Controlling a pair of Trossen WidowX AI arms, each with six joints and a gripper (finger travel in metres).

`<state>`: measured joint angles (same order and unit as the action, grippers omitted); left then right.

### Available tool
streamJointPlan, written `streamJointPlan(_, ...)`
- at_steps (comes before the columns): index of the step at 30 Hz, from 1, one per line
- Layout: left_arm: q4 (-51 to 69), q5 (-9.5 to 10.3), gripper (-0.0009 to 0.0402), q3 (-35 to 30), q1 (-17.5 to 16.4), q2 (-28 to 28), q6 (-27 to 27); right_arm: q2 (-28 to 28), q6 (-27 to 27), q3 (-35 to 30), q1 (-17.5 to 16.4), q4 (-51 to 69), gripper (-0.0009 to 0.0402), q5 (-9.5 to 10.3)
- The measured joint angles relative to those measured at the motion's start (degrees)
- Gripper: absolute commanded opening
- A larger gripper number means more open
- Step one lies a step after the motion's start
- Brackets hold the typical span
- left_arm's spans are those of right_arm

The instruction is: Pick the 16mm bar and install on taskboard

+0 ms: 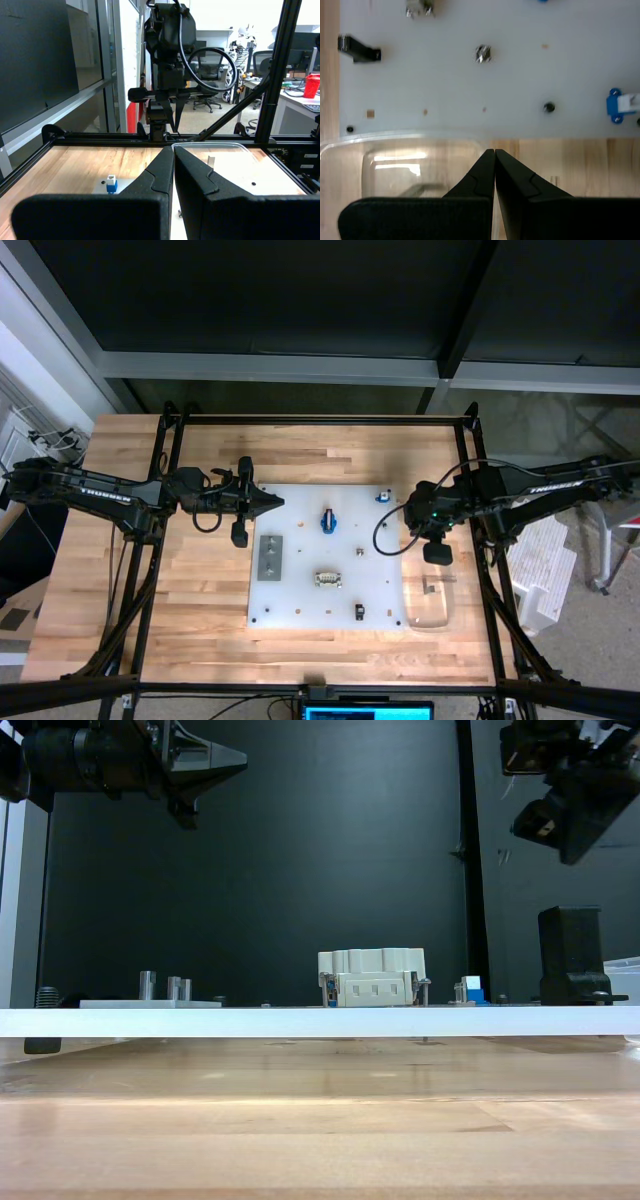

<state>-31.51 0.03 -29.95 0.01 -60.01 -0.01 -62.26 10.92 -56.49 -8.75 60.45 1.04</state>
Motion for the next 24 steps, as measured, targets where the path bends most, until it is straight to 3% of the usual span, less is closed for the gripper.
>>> streamJointPlan(13, 0.0, 0.02, 0.0, 0.0, 0.0, 0.0, 0.0, -0.2, 10.0, 0.0, -10.3, 7.4, 0.0, -2.78)
streamJointPlan(24, 0.0, 0.0, 0.0, 0.0, 0.0, 0.0, 0.0, -5.2, 20.2, 0.0, -23.5, 9.9, 0.0, -4.26)
